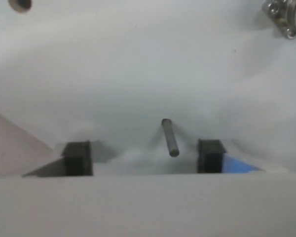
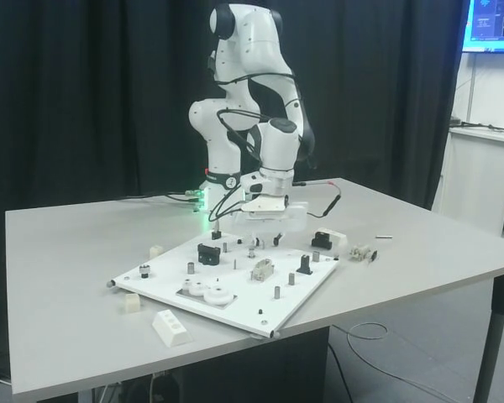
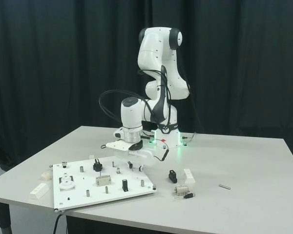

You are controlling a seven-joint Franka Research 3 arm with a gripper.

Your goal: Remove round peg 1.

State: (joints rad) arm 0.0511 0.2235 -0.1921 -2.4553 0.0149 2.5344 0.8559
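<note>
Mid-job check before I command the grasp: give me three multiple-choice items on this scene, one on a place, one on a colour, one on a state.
1. Where is the round peg? A) out of the wrist view B) between the end effector's fingertips C) outside both fingertips
2. Colour of the light at the arm's base? A) white B) black C) green
3. End effector? A) open B) shut on the peg C) out of view

Answers: 1 B, the wrist view shows the peg standing between the fingertips; 2 C, both room views show a green glow; 3 A, the fingertips stand apart, clear of the peg.
</note>
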